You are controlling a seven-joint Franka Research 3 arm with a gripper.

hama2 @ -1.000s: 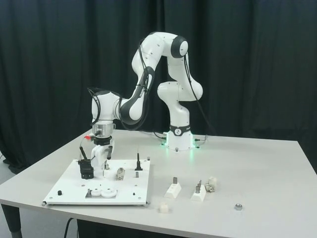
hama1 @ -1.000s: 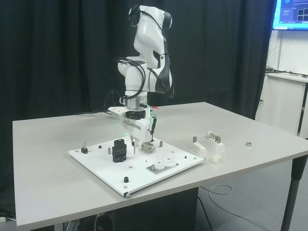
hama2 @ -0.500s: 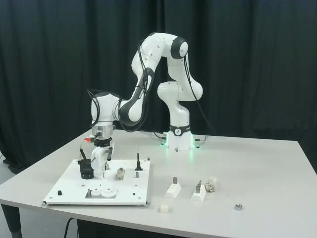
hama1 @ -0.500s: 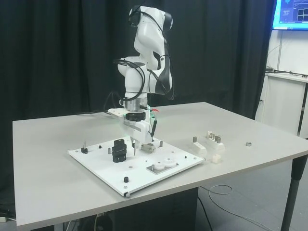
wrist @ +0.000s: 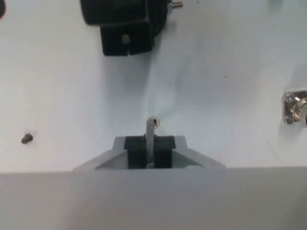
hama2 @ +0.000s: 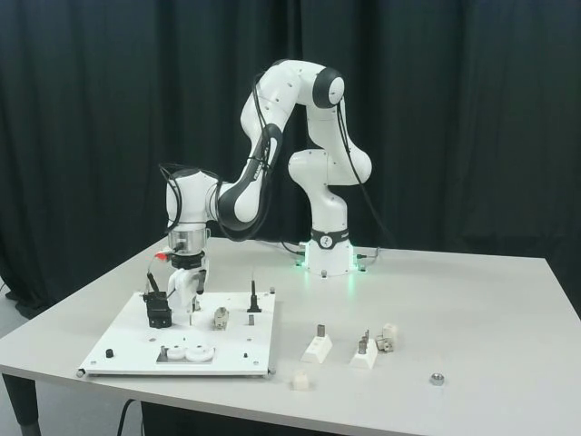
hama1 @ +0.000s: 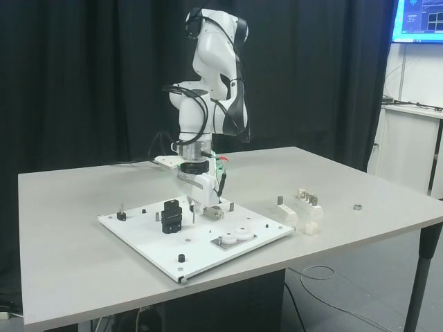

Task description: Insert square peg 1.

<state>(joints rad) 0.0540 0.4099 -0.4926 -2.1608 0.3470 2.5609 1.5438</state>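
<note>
In the wrist view the gripper point(wrist: 150, 152) is clenched on the square peg point(wrist: 151, 136), a thin grey bar held upright between the two black finger pads point(wrist: 134, 152), with its lower tip at the surface of the white board point(wrist: 216, 72); whether the tip is inside a hole cannot be told. Just beyond it on the board sits a black fixture block point(wrist: 125, 24), and a small black screw point(wrist: 27, 139) lies off to one side, a metal connector point(wrist: 297, 109) to the other. From the first room view, the gripper point(hama1: 194, 205) stands over the middle of the board point(hama1: 138, 238), between the black block point(hama1: 172, 216) and two white gears point(hama1: 235, 236). Farther along the grey table point(hama1: 62, 263) stand white peg holders point(hama1: 304, 207) and a loose nut point(hama1: 358, 206).
</note>
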